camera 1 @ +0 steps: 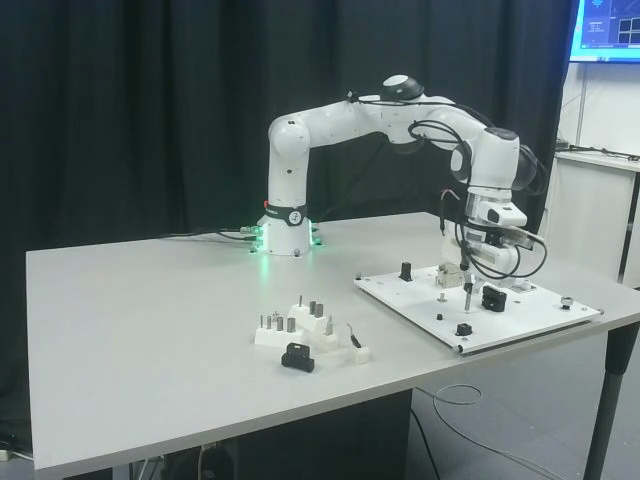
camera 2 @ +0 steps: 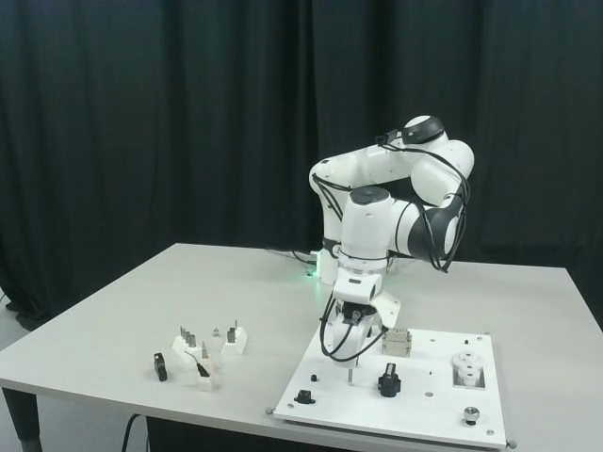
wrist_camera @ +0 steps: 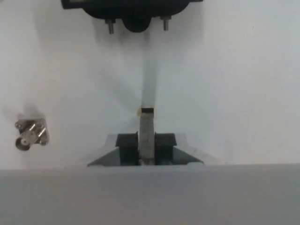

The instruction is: Insert square peg 2.

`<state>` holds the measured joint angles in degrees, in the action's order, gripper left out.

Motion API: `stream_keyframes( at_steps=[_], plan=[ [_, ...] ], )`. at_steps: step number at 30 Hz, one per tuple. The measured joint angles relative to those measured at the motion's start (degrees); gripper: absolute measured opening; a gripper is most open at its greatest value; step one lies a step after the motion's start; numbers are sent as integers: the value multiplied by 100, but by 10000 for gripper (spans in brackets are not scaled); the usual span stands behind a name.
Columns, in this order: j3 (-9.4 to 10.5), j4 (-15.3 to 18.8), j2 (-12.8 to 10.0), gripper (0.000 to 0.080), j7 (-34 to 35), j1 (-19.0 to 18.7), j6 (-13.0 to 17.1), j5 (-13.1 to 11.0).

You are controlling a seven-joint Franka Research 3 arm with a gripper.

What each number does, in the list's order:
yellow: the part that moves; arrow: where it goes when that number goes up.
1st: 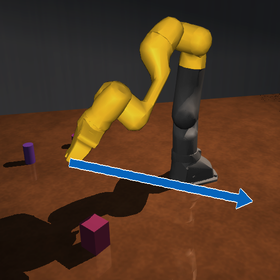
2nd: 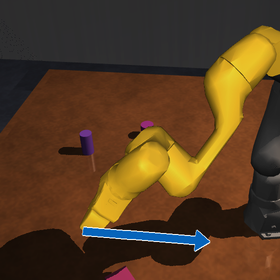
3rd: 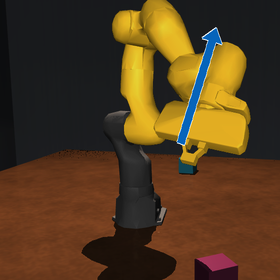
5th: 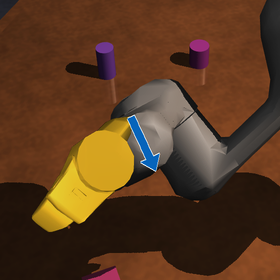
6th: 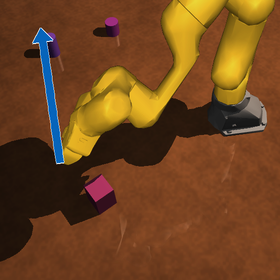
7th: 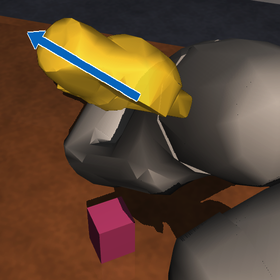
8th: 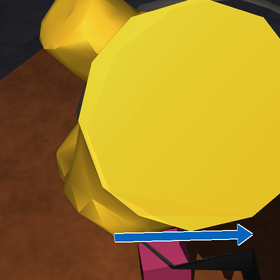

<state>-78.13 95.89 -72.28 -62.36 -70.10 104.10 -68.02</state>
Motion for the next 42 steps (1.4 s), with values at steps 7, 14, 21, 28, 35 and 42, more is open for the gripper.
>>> stream_keyframes(
  at_steps=[7, 14, 21, 28, 35, 42],
  plan=[
    [4, 0, 0, 67, 18, 5, 4, 0],
    [14, 0, 0, 67, 58, 6, 5, 0],
    [51, -1, 0, 67, 104, 7, 26, 0],
    [73, -4, 0, 67, 137, 7, 35, 0],
    [79, -5, 0, 67, 166, 9, 41, 0],
    [82, -7, 0, 67, 236, 11, 47, 0]
  ],
)
